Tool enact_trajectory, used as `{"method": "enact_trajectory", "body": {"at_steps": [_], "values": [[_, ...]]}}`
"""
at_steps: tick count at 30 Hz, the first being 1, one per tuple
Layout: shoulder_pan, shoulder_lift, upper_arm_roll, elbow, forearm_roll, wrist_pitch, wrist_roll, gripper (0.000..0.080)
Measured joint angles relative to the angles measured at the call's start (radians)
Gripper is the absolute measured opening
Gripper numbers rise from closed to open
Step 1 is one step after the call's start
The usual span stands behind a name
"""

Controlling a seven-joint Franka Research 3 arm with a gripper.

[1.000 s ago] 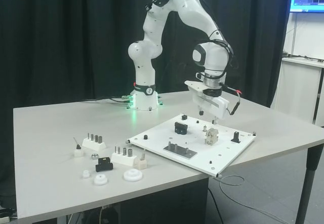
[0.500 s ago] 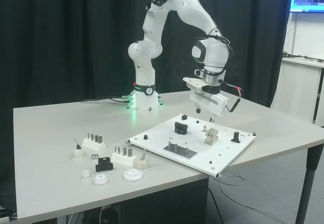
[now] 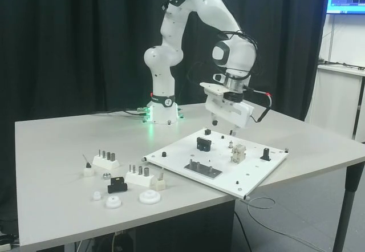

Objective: Pick Ethernet.

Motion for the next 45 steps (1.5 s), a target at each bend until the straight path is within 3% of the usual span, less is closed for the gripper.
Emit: {"method": "enact_trajectory", "body": {"at_steps": [11,19,26,31,45], "values": [[-0.084,-0.007,0.014,0.033,-0.114,-0.014,-0.264,0.08],[-0.205,-0.008,0.085,0.059,-0.166,-0.006,-0.563,0.08],[-0.318,-0.005,0.171,0.076,-0.179,0.006,-0.88,0.08],[-0.37,0.0,0.212,0.084,-0.179,0.009,-1.069,0.08],[-0.398,0.017,0.222,0.091,-0.179,0.01,-1.41,0.08]]}}
